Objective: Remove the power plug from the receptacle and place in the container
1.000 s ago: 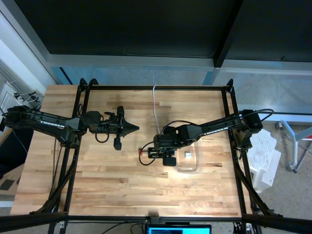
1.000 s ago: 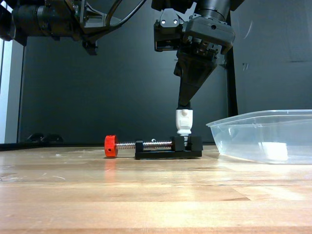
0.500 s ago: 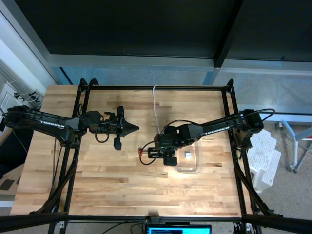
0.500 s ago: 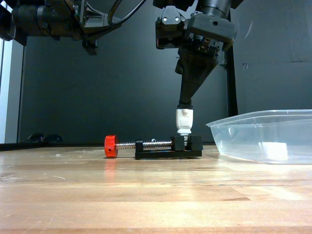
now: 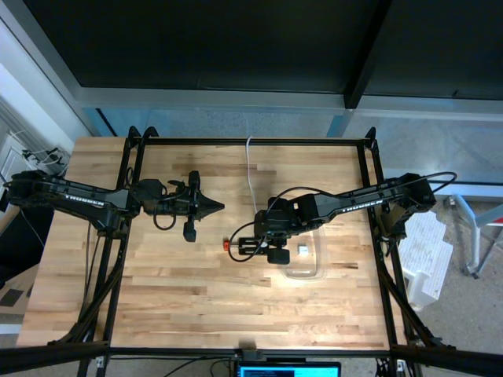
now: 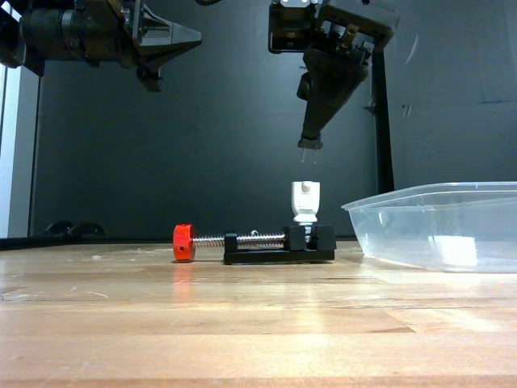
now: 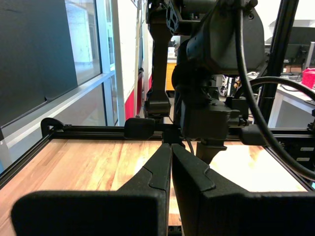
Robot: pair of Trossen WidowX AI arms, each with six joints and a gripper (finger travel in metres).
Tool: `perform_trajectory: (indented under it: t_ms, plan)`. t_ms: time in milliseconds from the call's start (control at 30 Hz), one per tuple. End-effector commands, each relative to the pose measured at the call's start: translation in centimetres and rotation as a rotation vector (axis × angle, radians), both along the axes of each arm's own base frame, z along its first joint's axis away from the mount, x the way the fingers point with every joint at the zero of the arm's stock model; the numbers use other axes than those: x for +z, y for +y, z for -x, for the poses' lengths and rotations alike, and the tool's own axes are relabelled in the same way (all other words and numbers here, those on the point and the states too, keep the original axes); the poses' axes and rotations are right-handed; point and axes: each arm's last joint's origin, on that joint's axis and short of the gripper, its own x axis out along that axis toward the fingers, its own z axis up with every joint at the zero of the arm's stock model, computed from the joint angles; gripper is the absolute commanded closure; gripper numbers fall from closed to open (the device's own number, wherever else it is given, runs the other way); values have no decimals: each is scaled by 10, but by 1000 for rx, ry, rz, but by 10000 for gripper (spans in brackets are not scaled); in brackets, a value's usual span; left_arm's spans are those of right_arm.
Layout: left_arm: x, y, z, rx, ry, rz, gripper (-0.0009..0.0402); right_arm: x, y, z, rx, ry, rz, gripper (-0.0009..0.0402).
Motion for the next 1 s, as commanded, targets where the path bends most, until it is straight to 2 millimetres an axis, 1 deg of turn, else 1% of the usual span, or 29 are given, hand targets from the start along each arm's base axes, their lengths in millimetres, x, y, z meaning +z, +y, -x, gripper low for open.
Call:
perform_trajectory:
  t_ms: [33, 200, 267, 400, 633, 833, 1000]
  plan:
    - [0, 0, 0, 0, 1, 0, 393, 1, 0, 3, 1, 14, 0, 393]
    - [0, 0, 0, 0, -2, 0, 393, 4, -1, 8, 3, 11, 1, 393]
    - [0, 0, 0, 0, 2, 0, 393, 3, -2, 14, 5, 19, 3, 393]
    - [0, 0, 0, 0, -2, 0, 393, -2, -4, 31, 8, 39, 7, 393]
    - [0, 0, 0, 0, 0, 0, 393, -16, -1, 57, 22, 71, 63, 393]
    - [0, 0, 0, 0, 0, 0, 393, -31, -2, 68, 26, 111, 69, 393]
    - [0, 0, 0, 0, 0, 0, 393, -39, -1, 78, 33, 129, 73, 393]
